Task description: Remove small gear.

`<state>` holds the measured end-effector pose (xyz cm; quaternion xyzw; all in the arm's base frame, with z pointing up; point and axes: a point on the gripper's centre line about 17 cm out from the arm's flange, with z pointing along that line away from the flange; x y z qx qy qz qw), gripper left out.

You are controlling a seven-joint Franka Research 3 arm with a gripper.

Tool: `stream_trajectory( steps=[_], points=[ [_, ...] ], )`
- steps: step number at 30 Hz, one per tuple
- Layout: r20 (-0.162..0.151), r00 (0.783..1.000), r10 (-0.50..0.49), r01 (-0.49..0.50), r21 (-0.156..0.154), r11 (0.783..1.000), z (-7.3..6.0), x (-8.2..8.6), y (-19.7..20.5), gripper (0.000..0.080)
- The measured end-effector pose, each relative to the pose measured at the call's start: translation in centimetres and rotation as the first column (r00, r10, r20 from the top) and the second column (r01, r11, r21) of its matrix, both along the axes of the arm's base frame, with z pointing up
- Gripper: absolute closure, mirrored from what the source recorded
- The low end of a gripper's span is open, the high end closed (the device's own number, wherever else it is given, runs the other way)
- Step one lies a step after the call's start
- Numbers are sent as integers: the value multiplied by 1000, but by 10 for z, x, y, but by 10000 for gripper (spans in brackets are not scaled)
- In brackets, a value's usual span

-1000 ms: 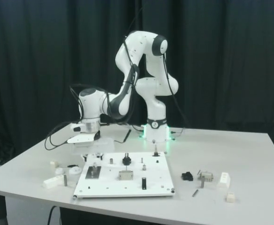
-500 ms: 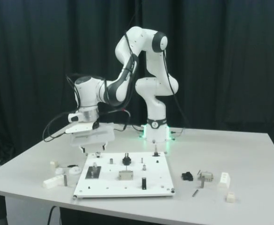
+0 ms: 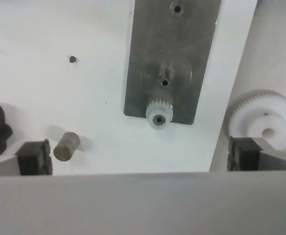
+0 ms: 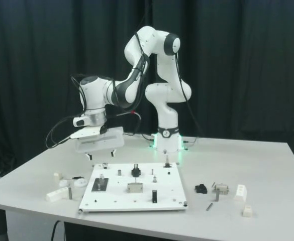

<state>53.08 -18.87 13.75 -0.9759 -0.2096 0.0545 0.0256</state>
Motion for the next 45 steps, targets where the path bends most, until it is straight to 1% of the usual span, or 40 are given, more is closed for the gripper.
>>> stream_trajectory(
  steps=[6,22,30,37,45],
  points=[
    [1,999,-40,40,-3,999,1,1,1,3],
    [15,999,-47,47,-9,999,3,3,-4,3],
    [19,998,-57,58,-14,998,1,0,-11,3],
    [26,998,-54,55,-20,998,-6,-6,-20,3],
    [36,998,-58,59,-30,998,-24,-17,-26,3]
  ],
)
